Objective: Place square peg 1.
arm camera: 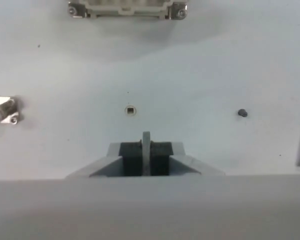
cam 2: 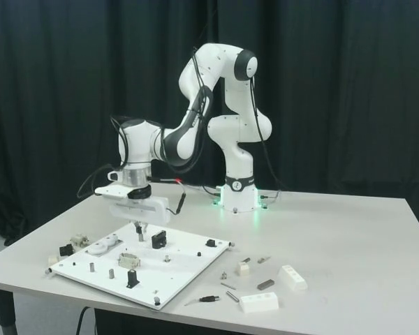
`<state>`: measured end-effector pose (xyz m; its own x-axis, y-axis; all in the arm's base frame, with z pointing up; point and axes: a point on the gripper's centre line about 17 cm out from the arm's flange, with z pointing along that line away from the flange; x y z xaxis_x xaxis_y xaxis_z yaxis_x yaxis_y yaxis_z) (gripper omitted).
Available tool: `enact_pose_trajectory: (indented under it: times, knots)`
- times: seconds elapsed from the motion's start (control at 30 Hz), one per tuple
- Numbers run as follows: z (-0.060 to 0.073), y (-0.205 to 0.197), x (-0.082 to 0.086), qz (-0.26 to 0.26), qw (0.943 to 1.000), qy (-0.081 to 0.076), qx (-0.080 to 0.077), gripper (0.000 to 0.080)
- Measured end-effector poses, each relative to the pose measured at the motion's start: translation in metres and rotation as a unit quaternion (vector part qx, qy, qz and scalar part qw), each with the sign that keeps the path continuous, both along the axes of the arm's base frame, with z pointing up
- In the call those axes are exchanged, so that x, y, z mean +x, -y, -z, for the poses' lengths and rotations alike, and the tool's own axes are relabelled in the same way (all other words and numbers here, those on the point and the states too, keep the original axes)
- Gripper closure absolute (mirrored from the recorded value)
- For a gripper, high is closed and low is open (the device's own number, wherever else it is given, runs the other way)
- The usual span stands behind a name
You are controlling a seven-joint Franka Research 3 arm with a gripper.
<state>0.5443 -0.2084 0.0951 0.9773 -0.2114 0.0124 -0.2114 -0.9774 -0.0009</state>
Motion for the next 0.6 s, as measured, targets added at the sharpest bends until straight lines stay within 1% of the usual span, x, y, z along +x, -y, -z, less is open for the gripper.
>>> enact_pose_trajectory:
  times: [0.23, 0.6]
  knots:
    - [-0.0077, 0.0007, 0.0019, -0.002, 1.0000, -0.002, 0.001, 0.0775]
    - [-0.0111, 0.0002, 0.0037, -0.001, 1.0000, -0.003, 0.001, 0.0775]
